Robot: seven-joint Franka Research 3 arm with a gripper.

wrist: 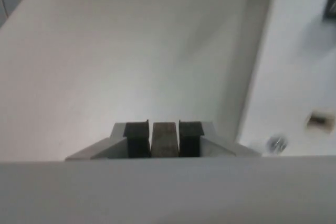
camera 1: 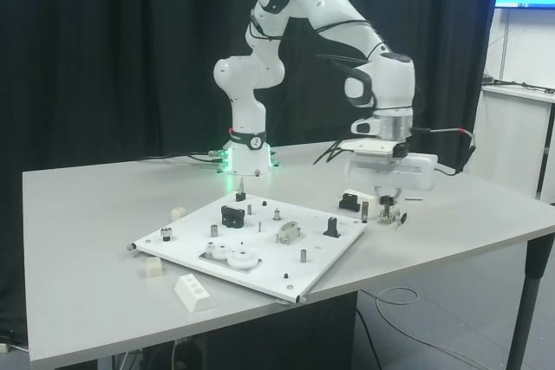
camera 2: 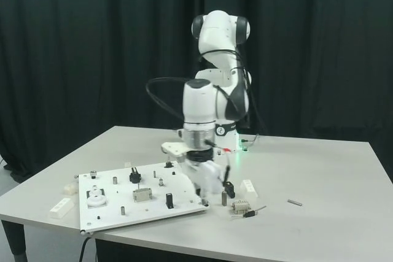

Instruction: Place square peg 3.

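Just off the white board's edge, on the side away from the robot's base, the gripper hangs low over the grey table, and the wrist view shows its two black fingers drawn in against a small square-sectioned block between them, which I take to be square peg 3. The fingers are nearly together, parted only by the peg's width, each pad flat on an opposite face; nothing else touches them. The peg stands upright in the grasp, clear of the table and of the board, whose edge passes just beside the fingers in the wrist view. To do the placing well, I judge the arm should lift enough to clear the small parts standing on the board, carry the peg over its socket, and square the peg's faces to the socket's sides before lowering, since a square peg will jam if it is turned even a little. Which socket on the board is meant cannot be told from these views. The descent should be straight and slow, with the pinch kept until the peg sits. A small connector and a loose pin lie on the table near the gripper and should be avoided.
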